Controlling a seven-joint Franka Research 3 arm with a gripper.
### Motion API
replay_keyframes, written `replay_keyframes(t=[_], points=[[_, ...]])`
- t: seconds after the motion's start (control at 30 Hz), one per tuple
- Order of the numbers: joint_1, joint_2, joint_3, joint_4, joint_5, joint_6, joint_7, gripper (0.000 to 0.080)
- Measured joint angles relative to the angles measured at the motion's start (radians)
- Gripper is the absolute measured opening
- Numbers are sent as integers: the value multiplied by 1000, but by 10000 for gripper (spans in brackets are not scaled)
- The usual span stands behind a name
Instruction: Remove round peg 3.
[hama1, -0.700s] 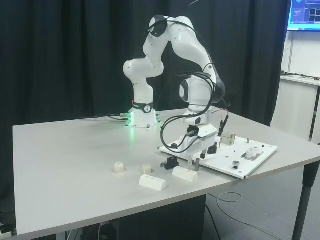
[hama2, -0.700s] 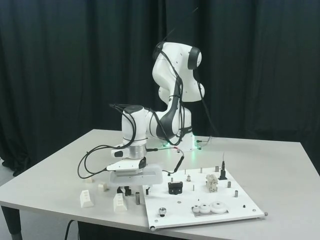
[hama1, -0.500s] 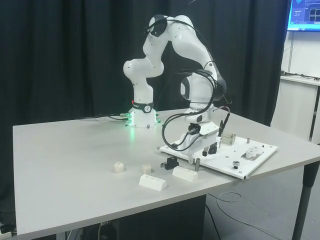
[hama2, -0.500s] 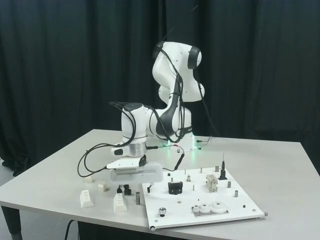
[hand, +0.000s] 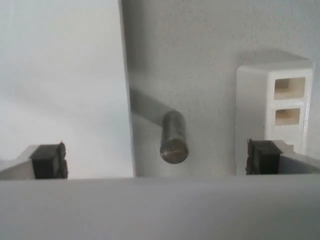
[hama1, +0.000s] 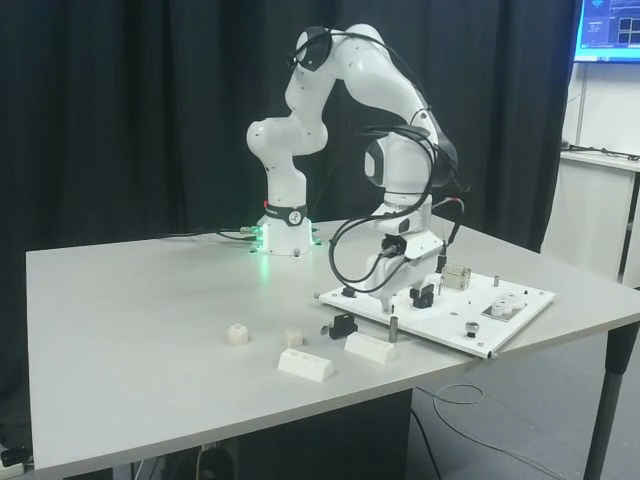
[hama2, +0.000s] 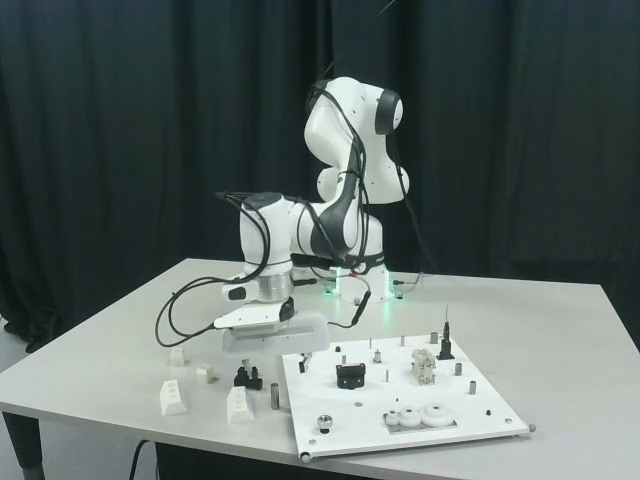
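Fingers (hand: 155, 162) spread wide and empty, grey round peg (hand: 173, 136) upright on table (hand: 200, 50), beside white board (hand: 60, 75)

You have round peg 3 (hand: 173, 138) standing upright on the grey tabletop (hama1: 150, 300), a short grey metal cylinder with a flat top face. It stands off the white board (hama2: 470, 405), just beside the board's edge near its front corner on the arm's side, close to the tabletop's front edge, visible in both room views (hama1: 393, 327) (hama2: 273, 394).
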Motion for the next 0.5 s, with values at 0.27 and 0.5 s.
replay_keyframes(t=[0.27, 0.5], points=[[0, 0, -1, 9, -9, -17, -8, 800], [0, 0, -1, 9, -25, -18, -8, 800]])
